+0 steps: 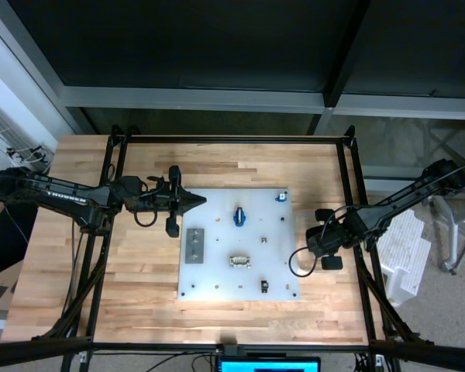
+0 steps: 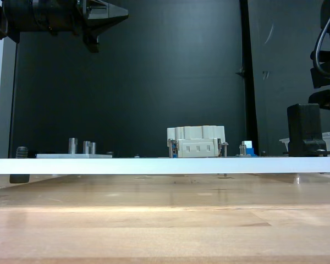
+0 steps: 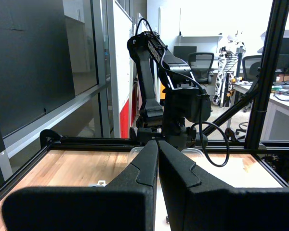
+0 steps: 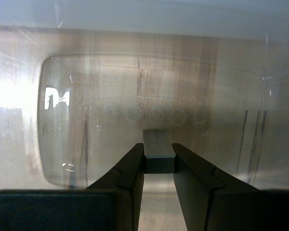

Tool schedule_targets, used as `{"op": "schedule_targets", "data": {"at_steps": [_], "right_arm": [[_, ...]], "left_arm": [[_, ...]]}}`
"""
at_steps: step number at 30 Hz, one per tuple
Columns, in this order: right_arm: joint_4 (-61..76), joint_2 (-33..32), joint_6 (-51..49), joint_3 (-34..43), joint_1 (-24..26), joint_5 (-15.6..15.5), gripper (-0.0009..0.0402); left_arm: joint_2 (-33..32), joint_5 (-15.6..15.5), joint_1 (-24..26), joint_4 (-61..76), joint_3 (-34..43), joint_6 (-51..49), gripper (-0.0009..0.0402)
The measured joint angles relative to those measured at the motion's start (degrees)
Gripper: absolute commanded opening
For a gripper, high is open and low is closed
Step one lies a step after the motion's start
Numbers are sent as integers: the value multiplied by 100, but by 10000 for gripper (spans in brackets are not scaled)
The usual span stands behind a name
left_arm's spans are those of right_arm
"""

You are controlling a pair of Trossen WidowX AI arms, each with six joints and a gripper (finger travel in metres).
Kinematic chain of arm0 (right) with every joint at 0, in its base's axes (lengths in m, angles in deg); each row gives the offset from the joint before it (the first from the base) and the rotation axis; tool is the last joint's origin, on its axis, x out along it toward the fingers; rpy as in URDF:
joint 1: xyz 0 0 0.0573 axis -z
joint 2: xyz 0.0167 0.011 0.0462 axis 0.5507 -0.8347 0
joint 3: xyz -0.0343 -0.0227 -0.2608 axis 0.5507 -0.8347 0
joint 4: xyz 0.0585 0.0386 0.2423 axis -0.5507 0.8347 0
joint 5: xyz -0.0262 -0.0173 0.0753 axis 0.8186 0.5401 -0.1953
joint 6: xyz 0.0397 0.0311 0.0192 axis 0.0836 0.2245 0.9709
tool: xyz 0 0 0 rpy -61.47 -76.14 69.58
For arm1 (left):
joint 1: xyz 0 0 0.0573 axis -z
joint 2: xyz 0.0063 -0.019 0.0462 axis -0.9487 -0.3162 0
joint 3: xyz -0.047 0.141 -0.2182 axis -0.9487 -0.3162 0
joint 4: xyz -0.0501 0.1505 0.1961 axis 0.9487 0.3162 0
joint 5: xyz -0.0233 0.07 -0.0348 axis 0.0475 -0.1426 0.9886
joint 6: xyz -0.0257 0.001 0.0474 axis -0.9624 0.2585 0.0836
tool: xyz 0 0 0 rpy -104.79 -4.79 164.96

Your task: Pick the 16mm bar and install on taskboard

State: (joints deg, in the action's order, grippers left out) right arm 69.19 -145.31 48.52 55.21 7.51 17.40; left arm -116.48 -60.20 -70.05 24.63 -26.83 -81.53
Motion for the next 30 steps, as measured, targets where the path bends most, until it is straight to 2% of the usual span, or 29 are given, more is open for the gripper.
{"op": "schedule_targets", "data": {"at_steps": [5, 17, 30], "right_arm": [[0, 0, 0, 0, 0, -11, -3], [149, 28, 22, 90, 2, -48, 21], [1182, 129, 15, 896, 2, -42, 20]], "left_arm": [[2, 0, 0, 0, 0, 0, 0], [2, 2, 0, 0, 0, 0, 0], [0, 2, 0, 0, 0, 0, 0]]}}
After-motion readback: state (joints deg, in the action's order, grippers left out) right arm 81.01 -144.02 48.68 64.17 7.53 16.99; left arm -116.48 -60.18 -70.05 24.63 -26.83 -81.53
